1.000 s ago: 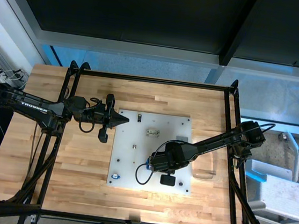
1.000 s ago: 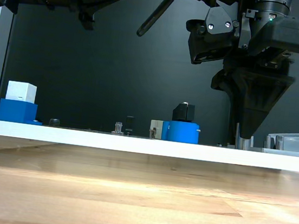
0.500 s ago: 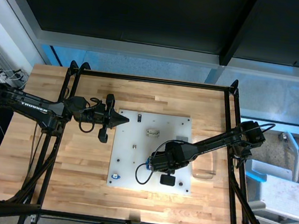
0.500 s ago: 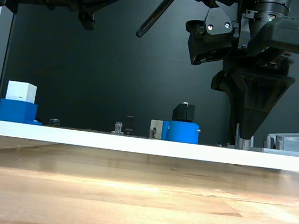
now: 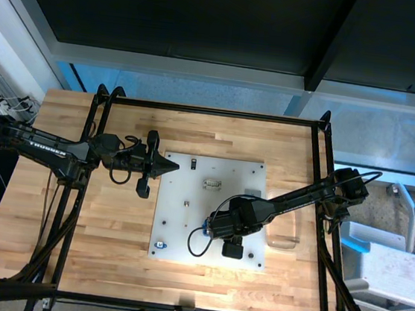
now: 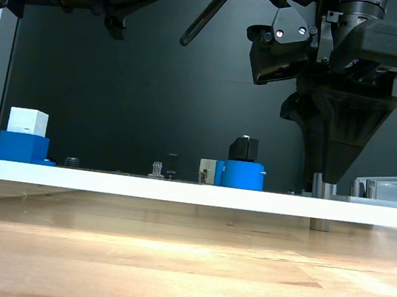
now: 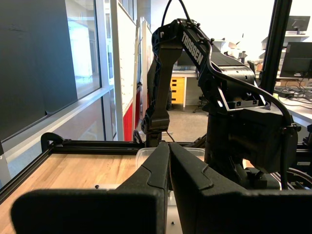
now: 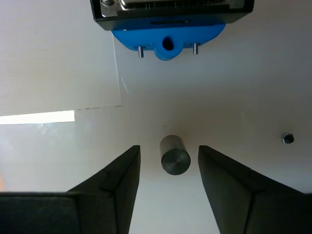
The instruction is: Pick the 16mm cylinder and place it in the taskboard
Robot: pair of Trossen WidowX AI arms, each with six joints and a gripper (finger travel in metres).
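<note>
Taskboard (image 6: 143, 186) lies flat on wooden table (image 6: 170, 261). 16mm cylinder (image 8: 175, 156) stands upright in board hole on near right part, lower end showing beneath plate. Half second ago it sat higher, pinched between fingers. Right gripper (image 6: 327, 180) is just above peg, fingers now spread, one each side, touching neither. Beyond it, blue connector mount (image 8: 168, 36). Left gripper (image 5: 169, 165) unmoved, raised over board's far left edge, fingers pressed together, holding nothing.

Left pincer (image 5: 174, 166) closed — right pincer (image 8: 168, 148) parted
</note>
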